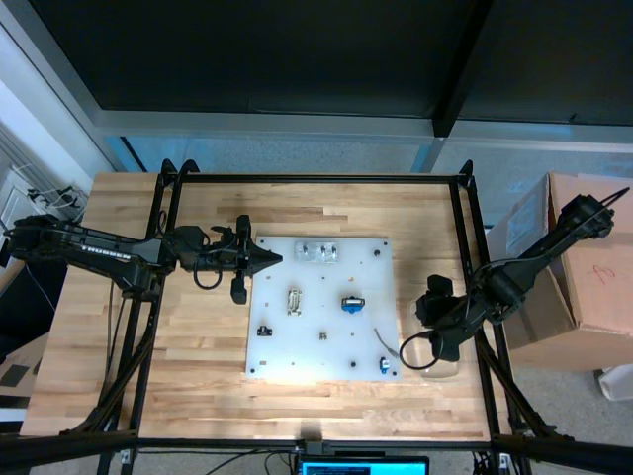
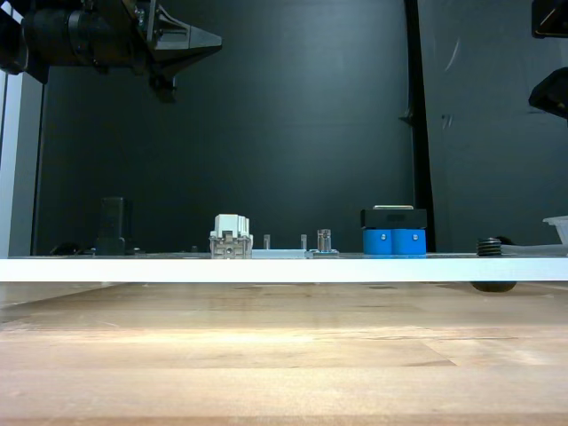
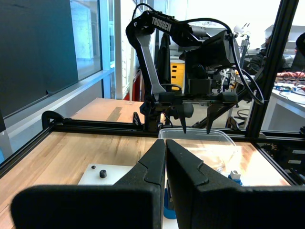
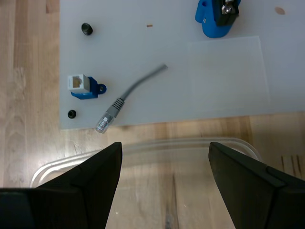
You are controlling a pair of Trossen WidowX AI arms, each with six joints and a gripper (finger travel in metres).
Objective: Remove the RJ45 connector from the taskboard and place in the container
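Observation:
The RJ45 connector (image 4: 106, 119), a clear plug on a short grey cable, lies free on the white taskboard (image 4: 224, 81), its plug end at the board's edge nearest the container (image 4: 143, 145). It is clear of its white-and-blue jack seat (image 4: 81, 86). In the high view the connector (image 1: 388, 344) lies at the board's front right corner. My right gripper (image 4: 164, 186) hangs open over the clear container (image 1: 432, 364) with nothing between its fingers. My left gripper (image 1: 272, 259) is shut and empty, hovering high above the board's left edge (image 2: 213, 40).
The taskboard (image 1: 297, 346) carries a blue block (image 1: 352, 304), a white connector (image 1: 294, 302), a clear part (image 1: 320, 252) and small studs. A black frame (image 1: 316, 179) rings the table. A cardboard box (image 1: 584, 287) stands to the right.

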